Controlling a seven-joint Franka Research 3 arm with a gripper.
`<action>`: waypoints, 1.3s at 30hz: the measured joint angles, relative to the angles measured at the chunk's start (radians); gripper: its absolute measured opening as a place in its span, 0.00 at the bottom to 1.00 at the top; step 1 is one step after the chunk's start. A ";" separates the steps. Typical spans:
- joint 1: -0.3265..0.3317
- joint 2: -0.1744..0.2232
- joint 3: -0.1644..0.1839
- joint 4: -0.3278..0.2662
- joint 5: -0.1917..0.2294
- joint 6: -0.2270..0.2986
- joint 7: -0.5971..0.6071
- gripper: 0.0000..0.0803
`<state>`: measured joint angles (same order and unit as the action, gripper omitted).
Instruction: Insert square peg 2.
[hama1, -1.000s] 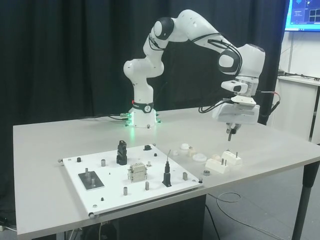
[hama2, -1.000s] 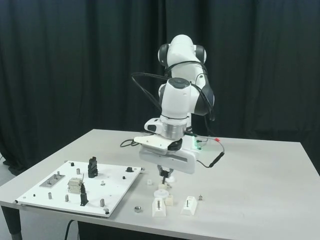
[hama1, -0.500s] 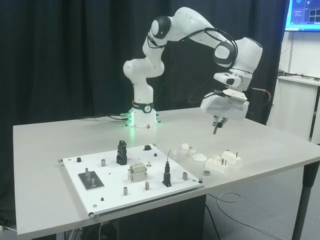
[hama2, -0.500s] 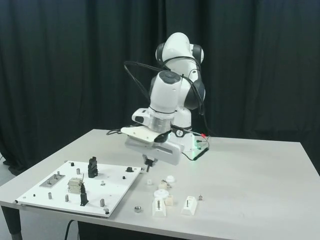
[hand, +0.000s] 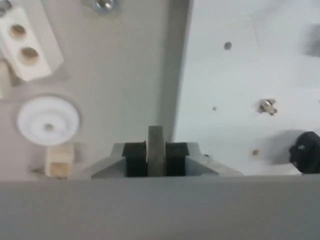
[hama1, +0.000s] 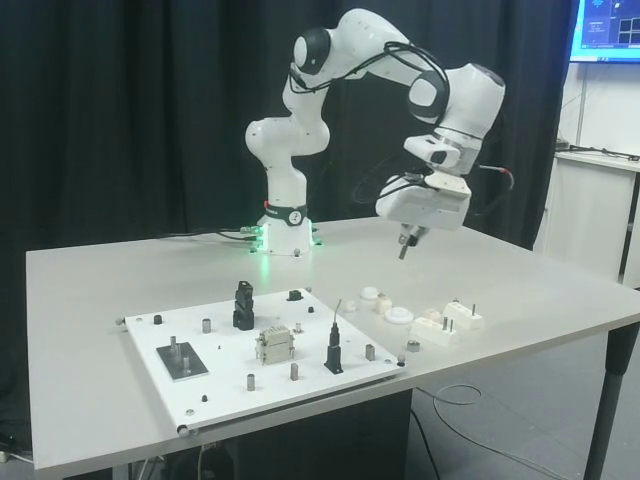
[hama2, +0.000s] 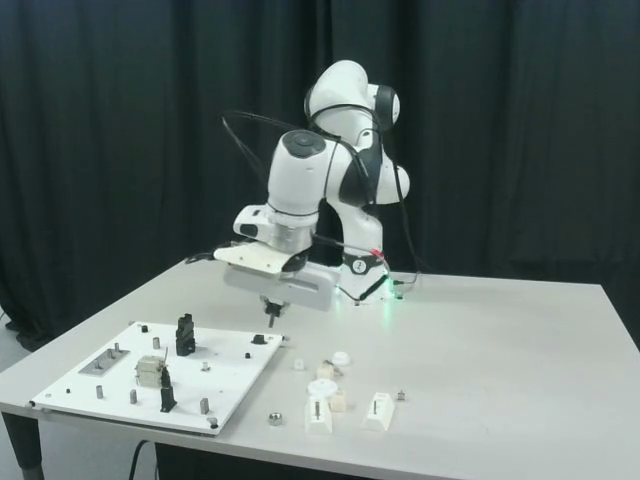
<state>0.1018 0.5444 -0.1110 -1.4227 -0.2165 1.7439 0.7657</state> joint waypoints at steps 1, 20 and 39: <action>-0.004 -0.001 0.000 0.000 0.000 -0.005 -0.011 0.10; -0.096 -0.027 0.000 -0.020 0.002 -0.060 -0.308 0.10; -0.138 -0.124 -0.044 -0.089 0.037 -0.046 -0.271 0.10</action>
<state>-0.0359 0.4207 -0.1552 -1.5120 -0.1796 1.6975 0.4948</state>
